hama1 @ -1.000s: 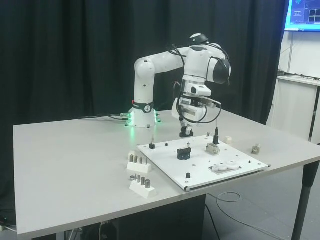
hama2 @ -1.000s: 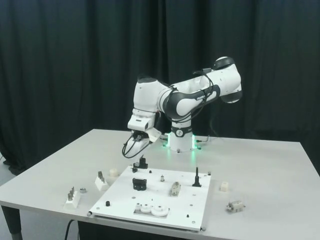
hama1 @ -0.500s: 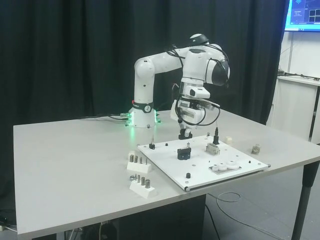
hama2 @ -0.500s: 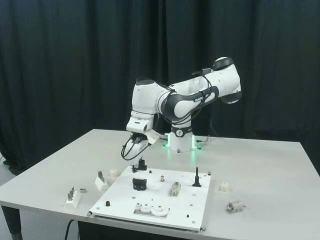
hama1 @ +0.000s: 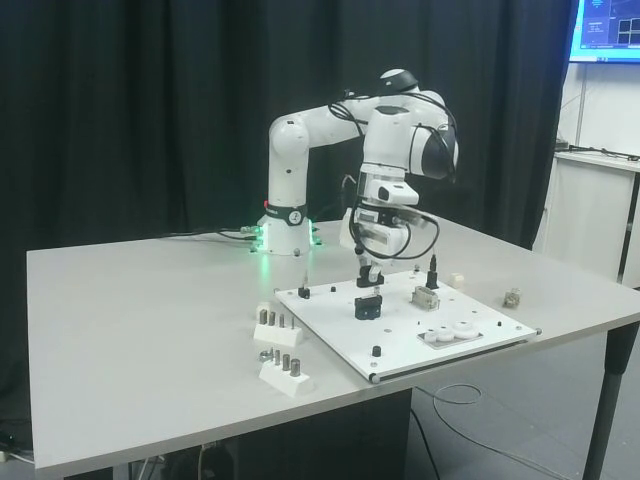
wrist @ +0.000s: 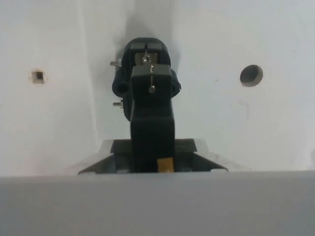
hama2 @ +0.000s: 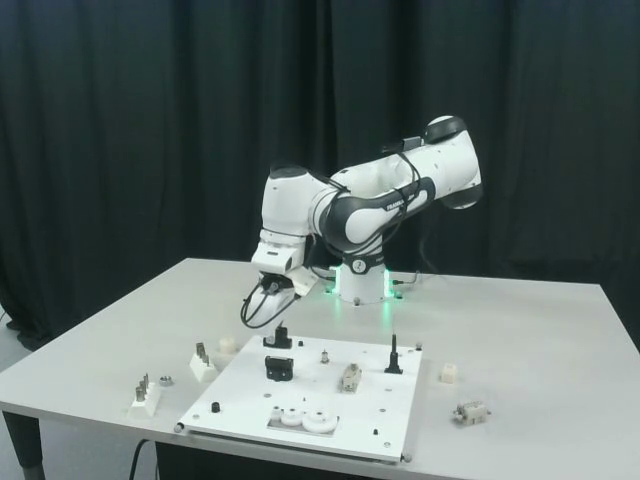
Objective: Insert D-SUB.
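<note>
Gripper [hama1: 366, 283], one black D-SUB plug [wrist: 147, 105]

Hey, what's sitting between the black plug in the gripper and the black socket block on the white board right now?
Nothing: in the first room view the black plug in the gripper hangs just above the black socket block, with only bare white board around.

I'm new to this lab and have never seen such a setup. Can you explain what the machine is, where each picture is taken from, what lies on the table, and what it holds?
The white robot arm is bolted to a grey table. Two pictures come from cameras in the room. The third looks down from the arm's wrist. On the table lies a white board with small parts, plus white blocks beside it. The gripper holds a black connector just above a black socket on the board.
</note>
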